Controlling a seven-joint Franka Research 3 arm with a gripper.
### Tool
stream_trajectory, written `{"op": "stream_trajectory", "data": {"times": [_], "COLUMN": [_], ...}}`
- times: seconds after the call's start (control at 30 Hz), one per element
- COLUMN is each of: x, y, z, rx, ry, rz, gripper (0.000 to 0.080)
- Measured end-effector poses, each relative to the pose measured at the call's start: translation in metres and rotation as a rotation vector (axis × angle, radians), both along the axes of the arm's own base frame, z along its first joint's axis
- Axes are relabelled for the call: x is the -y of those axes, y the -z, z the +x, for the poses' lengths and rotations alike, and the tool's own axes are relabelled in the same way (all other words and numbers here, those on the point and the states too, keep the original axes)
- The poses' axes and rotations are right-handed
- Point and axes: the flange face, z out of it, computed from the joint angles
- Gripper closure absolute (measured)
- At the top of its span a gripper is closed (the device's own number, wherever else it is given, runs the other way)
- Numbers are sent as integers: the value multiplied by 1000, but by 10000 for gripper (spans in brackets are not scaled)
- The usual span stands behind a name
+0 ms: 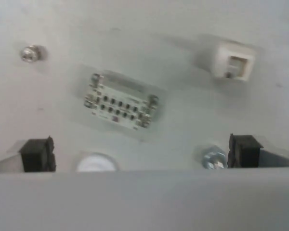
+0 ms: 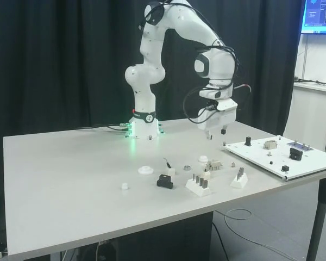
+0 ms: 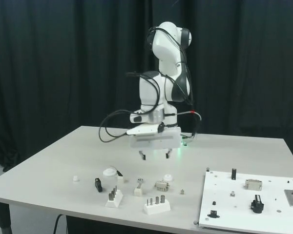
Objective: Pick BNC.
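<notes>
My gripper (image 1: pixel 140 152) hangs open above the table, nothing between its black fingertips (image 1: pixel 37 154). In the room views the gripper (image 2: pixel 215 133) (image 3: pixel 155 156) hovers well above the row of small parts. Directly under it lies a white multi-pin connector (image 1: pixel 121 102) (image 2: pixel 213 165) (image 3: pixel 161 185). A small round metal part (image 1: pixel 214 158) sits close beside one fingertip, and another small metal part (image 1: pixel 31 53) lies farther off. I cannot tell which of them is the BNC. A white square socket block (image 1: pixel 233 61) lies apart from the connector.
A white round cap (image 1: pixel 97 162) (image 2: pixel 202 159) lies by the connector. Two white blocks with upright pins (image 2: pixel 199 185) (image 2: pixel 239 178), a black part (image 2: pixel 164 181) and a white disc (image 2: pixel 145 170) lie toward the front edge. A white board (image 3: pixel 244 209) with mounted parts lies at the table's end.
</notes>
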Motion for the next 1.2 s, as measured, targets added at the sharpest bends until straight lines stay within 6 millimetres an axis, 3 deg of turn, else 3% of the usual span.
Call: {"op": "stream_trajectory", "data": {"times": [0.67, 1.2], "x": [-74, -104], "y": [58, 94], "z": [-7, -12], "rx": [-16, -8], "ry": [-10, -5], "rz": [-20, -28], "gripper": [3, 3]}}
